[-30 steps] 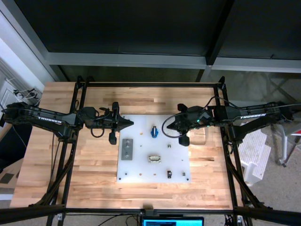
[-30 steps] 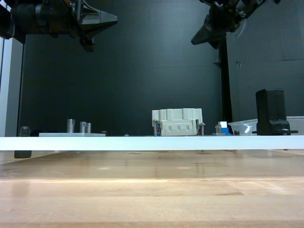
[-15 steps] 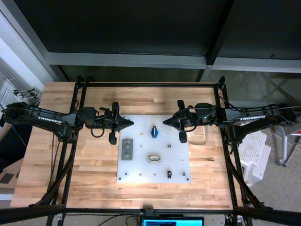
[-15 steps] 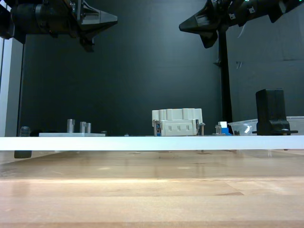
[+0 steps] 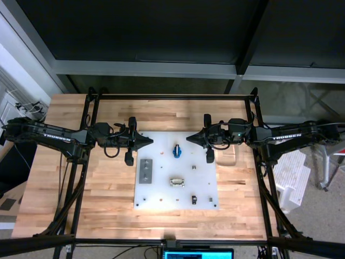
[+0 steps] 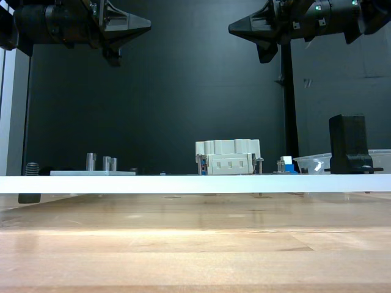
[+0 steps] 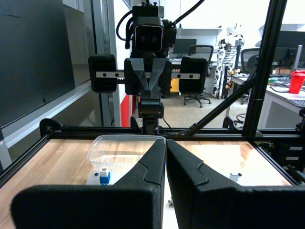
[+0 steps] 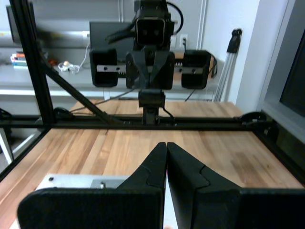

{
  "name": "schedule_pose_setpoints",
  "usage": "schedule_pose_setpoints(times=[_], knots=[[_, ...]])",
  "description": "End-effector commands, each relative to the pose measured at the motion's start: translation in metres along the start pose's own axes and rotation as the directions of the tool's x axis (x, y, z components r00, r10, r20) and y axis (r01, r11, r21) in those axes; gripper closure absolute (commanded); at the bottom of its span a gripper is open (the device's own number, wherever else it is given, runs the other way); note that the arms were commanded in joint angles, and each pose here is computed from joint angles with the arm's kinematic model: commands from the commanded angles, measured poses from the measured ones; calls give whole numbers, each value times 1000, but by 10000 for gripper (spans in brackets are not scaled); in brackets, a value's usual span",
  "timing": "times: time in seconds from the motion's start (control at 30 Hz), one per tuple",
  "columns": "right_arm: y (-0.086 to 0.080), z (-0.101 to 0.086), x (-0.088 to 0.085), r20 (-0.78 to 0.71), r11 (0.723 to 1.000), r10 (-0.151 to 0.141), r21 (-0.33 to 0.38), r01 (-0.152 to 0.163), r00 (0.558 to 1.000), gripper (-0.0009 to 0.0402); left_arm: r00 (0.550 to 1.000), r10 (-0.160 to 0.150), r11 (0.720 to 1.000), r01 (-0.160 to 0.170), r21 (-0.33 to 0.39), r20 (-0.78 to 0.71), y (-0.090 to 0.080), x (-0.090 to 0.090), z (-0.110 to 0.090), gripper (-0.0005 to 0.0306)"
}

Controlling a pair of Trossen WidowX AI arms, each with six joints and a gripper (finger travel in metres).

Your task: Pick the 16mm bar and install on taskboard

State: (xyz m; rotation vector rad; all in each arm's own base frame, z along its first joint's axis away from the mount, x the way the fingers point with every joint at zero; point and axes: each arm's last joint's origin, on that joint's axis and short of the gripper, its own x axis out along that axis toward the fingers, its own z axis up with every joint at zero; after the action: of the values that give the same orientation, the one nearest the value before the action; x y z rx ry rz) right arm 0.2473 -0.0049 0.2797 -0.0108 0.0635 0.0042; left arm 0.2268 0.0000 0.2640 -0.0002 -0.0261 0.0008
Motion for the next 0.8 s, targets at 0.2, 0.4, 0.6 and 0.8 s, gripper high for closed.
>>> schedule_pose_setpoints(times=[0.2,0.4,0.6,0.8], knots=[[-3,-6,-2,67,1000,-11,4,11,998,393,1000,0,1000,0,0,0,0,0,0,300],[-4,-6,-3,83,1000,-14,16,13,996,393,1000,0,1000,0,0,0,0,0,0,300],[-4,-7,-3,88,1000,8,22,-10,996,393,1000,0,1000,0,0,0,0,0,0,300],[-4,-7,-3,86,1000,8,21,-10,996,393,1000,0,1000,0,0,0,0,0,0,300]])
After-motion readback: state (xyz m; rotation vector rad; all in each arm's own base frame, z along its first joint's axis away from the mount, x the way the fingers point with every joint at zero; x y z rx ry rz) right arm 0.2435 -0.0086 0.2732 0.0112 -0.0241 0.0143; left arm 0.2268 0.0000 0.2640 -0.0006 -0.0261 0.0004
